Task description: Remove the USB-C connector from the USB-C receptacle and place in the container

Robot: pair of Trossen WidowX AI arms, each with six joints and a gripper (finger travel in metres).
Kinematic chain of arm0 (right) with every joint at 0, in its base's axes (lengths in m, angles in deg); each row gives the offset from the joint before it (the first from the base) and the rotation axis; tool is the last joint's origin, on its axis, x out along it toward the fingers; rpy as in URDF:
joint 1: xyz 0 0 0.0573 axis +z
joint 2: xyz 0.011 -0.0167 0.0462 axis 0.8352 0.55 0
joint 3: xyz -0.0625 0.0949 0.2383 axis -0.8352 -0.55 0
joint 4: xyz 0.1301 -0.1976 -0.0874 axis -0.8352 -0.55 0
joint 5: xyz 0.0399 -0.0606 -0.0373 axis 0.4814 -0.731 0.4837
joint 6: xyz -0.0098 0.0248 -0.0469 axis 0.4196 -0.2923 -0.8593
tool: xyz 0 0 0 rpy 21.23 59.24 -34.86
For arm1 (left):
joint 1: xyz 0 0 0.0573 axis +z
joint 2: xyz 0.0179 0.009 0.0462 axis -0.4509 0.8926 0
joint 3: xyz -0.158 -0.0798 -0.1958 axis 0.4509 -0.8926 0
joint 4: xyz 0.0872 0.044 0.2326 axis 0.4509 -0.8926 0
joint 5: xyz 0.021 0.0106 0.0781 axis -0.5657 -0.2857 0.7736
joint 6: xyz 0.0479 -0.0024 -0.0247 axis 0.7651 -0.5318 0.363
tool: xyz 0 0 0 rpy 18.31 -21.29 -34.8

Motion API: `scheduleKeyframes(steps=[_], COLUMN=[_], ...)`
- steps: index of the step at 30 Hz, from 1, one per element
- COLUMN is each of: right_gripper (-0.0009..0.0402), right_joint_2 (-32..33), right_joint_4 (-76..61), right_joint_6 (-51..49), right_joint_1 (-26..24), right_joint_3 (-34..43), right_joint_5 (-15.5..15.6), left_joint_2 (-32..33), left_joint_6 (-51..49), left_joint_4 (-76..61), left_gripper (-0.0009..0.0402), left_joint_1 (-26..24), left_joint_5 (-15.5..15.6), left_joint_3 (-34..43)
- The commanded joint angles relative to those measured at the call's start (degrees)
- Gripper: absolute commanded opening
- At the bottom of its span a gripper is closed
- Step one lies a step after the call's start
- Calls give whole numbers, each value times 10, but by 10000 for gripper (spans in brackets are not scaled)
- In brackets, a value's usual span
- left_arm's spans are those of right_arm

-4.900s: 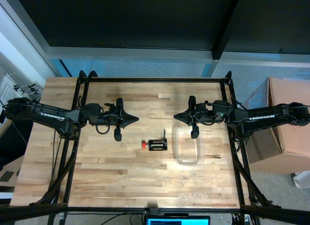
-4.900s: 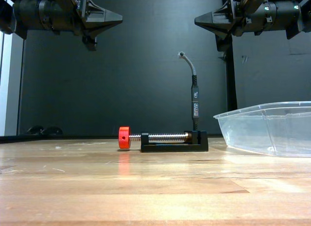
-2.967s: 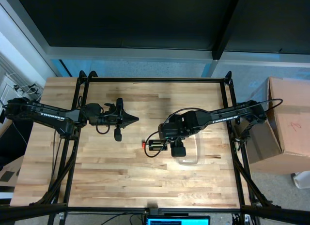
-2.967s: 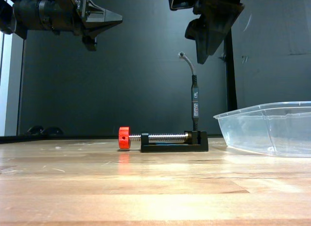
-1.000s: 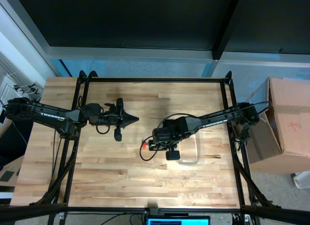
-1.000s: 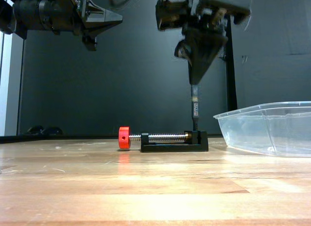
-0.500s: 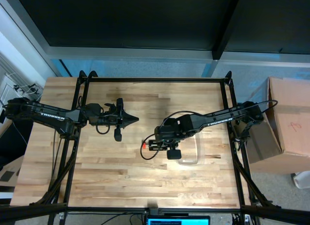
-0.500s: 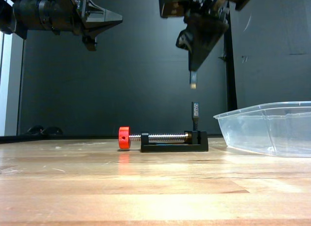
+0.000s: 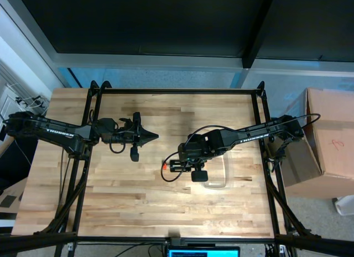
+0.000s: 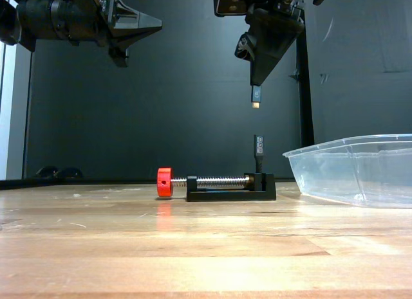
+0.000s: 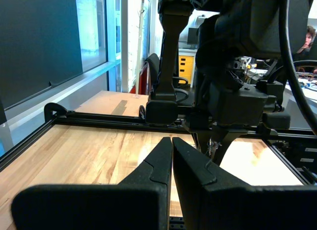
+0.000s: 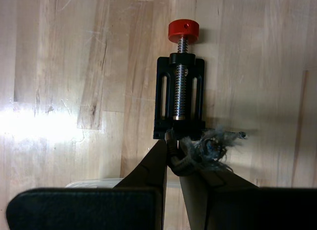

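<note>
"Where's the slim black USB-C connector (image 10: pixel 255 96)?"

"Pinched in the right gripper (image 10: pixel 257 80) – hanging plug-down, clear of the upright black USB-C receptacle (image 10: pixel 259 144) just beneath it in the black red-knobbed screw vise (image 10: pixel 225 196)."

"The clear plastic container (image 10: pixel 360 167)?"

"Lower than that gripper, beside the vise."

"The left gripper (image 10: pixel 158 21)?"

"Fingers pressed together – held high, well apart from the right gripper."

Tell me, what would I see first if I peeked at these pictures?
The right gripper hangs high up in the middle, pinching the small USB-C connector, which dangles clear above the USB-C receptacle in the clamp with the red knob. A clear container sits to its right, and the left gripper hovers shut high at the left.
</note>
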Motion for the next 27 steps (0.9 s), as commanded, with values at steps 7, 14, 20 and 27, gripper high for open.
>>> scheduleKeyframes(steps=[7,14,20,27], right_gripper=[29,98,152,194], right_joint_2=[-3,-35,-70,-117], right_joint_4=[-7,-6,3,3], right_joint_6=[5,19,23,26], right_joint_1=[1,1,0,-1], right_joint_3=[-13,-50,-94,-136], right_joint_5=[15,12,11,-4], left_joint_2=[0,0,0,0], left_joint_6=[0,0,0,0], left_joint_4=[0,0,0,0], left_gripper=[0,0,0,0], left_joint_1=[0,0,0,0], left_joint_5=[0,0,0,0], left_joint_3=[0,0,0,0])
